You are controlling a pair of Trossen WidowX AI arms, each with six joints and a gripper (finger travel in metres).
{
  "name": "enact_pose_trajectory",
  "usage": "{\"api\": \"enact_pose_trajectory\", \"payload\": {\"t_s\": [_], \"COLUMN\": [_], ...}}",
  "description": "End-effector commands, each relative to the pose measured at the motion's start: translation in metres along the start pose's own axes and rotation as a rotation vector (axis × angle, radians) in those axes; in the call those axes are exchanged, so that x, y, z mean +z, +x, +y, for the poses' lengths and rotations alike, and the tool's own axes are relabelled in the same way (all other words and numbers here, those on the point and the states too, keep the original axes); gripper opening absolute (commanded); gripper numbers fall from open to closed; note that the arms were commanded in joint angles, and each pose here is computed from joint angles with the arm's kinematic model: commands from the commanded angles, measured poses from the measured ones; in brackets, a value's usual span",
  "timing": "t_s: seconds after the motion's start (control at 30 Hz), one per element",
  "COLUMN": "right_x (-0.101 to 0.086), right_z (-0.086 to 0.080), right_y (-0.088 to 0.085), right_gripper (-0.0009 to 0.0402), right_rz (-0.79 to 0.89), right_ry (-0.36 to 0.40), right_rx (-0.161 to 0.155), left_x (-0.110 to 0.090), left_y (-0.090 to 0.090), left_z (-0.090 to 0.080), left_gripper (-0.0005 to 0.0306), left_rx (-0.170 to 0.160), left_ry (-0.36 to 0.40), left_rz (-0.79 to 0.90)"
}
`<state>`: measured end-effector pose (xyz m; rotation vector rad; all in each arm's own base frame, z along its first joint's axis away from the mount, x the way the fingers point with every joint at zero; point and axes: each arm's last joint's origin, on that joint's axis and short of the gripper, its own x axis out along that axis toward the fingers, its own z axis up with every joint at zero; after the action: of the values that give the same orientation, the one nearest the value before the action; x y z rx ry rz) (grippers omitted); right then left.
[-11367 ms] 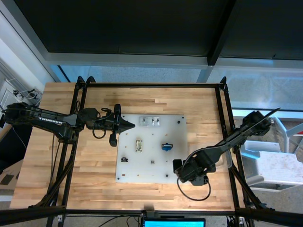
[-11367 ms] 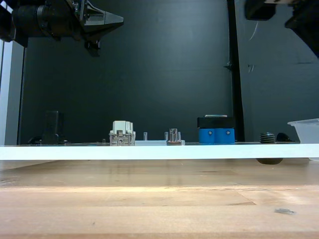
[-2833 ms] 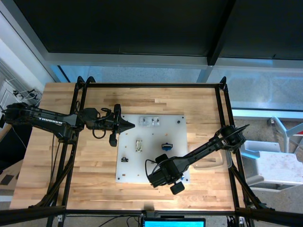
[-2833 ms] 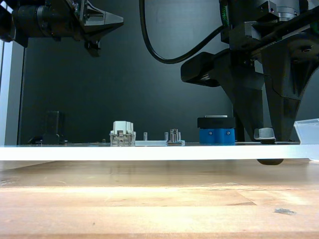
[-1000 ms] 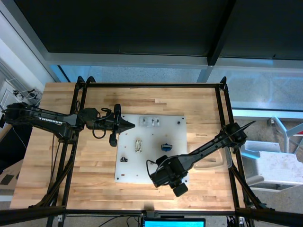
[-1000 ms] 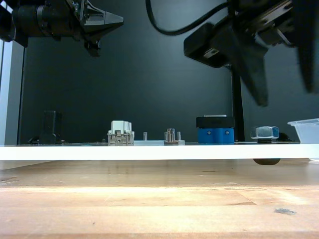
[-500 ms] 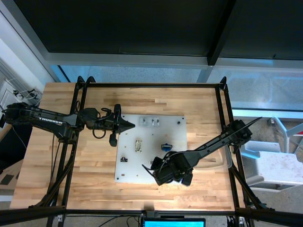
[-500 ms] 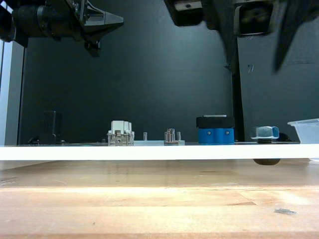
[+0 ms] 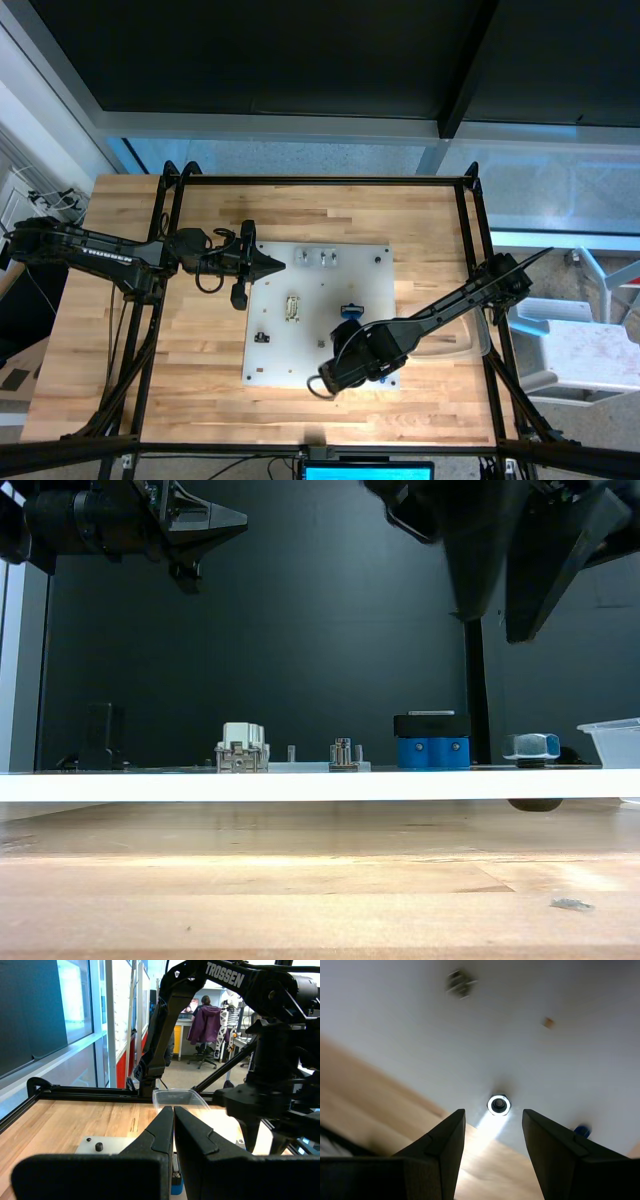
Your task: Pick the M12 fastener and fasten on the M12 threads
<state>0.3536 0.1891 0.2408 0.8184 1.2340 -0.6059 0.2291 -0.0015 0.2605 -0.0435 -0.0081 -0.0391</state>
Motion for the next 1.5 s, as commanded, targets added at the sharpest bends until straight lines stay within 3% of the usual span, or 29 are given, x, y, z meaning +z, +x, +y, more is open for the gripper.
{"api": "enact_pose_trajectory", "payload": {"t_s": [0.03,0.13,0.2,0.3,0.37,0.5,0.67,0.73,0.87,1.0,1.27,1.5], "right_x": [0.0,0.0,0.0,-0.001,-0.002,-0.003,-0.004,-0.005,-0.008,-0.01,-0.012,-0.012], "right_z": [0.0,0.0,0.0,-0.002,-0.004,-0.008,-0.01,-0.01,-0.012,-0.015,-0.017,-0.018], "right_y": [0.0,0.0,0.0,0.002,0.003,0.008,0.012,0.012,0.019,0.032,0.041,0.042], "right_gripper": [0.0158,0.0157,0.0158,0.0156,0.015,0.0102,-0.0007,0.0009,-0.0002,-0.0001,0.0,0.0], "right_rz": [0.001,0.002,0.008,0.015,0.028,0.041,0.045,0.046,0.043,0.036,0.023,0.003], "right_ry": [-0.26,-0.457,-0.541,-0.743,-0.798,-0.838,-0.877,-0.893,-0.916,-0.914,-0.902,-0.897], "right_rx": [-0.001,0.001,0.003,-0.01,-0.03,-0.048,-0.056,-0.06,-0.055,-0.041,-0.026,-0.042], "left_x": [0.0,0.0,0.0,0.0,0.0,0.0,0.0,0.0,0.0,0.0,0.0,0.0], "left_y": [0.0,0.0,0.0,0.0,0.0,0.0,0.0,0.0,0.0,0.0,0.0,0.0], "left_z": [0.0,0.0,0.0,0.0,0.0,0.0,0.0,0.0,0.0,0.0,0.0,0.0], "left_gripper": [0.0,0.0,0.0,0.0,0.0,0.0,0.0,0.0,0.0,0.0,0.0,0.0], "left_rx": [0.0,0.0,0.0,0.0,0.0,0.0,0.0,0.0,0.0,0.0,0.0,0.0], "left_ry": [0.0,0.0,0.0,0.0,0.0,0.0,0.0,0.0,0.0,0.0,0.0,0.0], "left_rz": [0.0,0.0,0.0,0.0,0.0,0.0,0.0,0.0,0.0,0.0,0.0,0.0]}}
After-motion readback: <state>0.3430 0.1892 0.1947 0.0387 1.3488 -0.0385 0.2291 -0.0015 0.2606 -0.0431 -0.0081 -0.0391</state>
